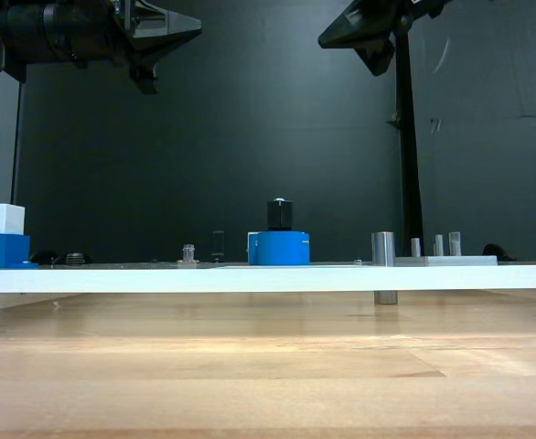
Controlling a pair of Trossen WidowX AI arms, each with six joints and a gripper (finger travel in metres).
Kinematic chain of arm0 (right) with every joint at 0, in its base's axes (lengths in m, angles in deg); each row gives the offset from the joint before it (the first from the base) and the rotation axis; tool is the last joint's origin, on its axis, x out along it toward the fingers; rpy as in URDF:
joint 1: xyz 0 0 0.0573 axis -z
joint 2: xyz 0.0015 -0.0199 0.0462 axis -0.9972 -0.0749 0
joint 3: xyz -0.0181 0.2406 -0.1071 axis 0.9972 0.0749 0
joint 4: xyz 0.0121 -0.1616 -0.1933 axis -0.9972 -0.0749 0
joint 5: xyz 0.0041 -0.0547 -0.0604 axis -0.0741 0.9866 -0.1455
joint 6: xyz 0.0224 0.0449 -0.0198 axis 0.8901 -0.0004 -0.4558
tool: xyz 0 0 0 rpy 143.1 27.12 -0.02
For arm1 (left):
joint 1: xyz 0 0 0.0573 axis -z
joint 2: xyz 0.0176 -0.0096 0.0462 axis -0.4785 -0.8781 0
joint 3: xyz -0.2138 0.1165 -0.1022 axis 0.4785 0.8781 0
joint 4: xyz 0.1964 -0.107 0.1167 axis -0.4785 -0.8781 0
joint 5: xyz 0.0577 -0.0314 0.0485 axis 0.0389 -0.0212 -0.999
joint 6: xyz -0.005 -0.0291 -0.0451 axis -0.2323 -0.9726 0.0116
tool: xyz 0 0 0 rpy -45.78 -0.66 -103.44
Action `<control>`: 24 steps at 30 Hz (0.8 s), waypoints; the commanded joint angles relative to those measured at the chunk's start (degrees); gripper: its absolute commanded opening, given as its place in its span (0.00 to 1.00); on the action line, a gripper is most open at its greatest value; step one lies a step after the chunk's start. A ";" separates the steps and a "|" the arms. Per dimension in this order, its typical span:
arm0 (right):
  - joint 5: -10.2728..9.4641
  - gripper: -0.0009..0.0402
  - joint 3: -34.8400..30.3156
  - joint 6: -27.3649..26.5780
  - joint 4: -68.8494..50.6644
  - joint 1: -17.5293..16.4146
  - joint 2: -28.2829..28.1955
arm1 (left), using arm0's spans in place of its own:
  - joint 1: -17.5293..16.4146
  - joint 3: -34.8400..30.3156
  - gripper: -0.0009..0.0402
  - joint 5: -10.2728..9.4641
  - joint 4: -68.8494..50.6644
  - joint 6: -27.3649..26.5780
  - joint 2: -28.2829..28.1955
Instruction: Pick the 16mm cylinder and place it in the container
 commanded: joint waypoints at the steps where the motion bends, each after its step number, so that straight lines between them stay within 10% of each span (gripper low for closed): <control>1: -0.13 0.02 -3.50 -0.13 -6.80 -0.04 -0.94 | 0.00 0.00 0.02 0.02 0.02 0.00 -0.02; 24: -0.15 0.02 -16.41 1.86 -31.47 -1.31 -9.20 | -0.02 0.00 0.02 0.02 0.02 0.02 -0.02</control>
